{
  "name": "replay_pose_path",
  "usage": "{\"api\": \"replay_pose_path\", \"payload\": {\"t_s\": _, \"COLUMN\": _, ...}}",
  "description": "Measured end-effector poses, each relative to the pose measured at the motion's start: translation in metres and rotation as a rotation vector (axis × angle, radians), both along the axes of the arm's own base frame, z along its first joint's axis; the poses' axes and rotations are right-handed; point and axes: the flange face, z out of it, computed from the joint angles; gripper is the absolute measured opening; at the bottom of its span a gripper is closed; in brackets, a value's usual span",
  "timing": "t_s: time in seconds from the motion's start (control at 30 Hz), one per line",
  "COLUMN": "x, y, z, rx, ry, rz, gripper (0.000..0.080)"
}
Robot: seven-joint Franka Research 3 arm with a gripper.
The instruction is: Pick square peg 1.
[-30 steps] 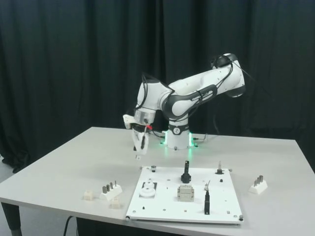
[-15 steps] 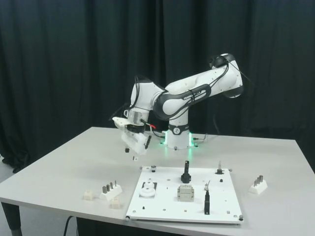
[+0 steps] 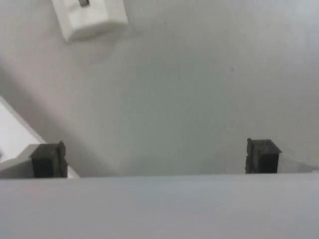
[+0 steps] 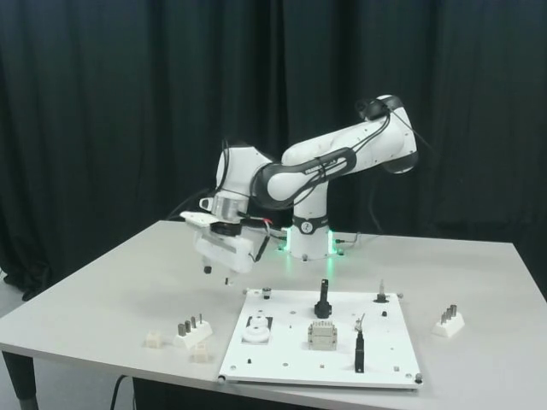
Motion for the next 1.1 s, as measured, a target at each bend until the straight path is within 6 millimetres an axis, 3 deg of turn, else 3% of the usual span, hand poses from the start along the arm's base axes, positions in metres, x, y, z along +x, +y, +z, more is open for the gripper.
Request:
{"api": "replay_pose_path", "payload": {"t_s": 0.7, "x": 0.058, "y": -0.009, "z": -0.015, "rx": 0.041, "ry": -0.009, "rz": 0.077, "gripper": 0.08}}
{"api": "replay_pose_path", "payload": {"t_s": 1.1, "x": 0.076, "y": -0.013, "z": -0.023, "rx": 0.021, "ry": 0.038, "rz": 0.206, "gripper": 0.08}}
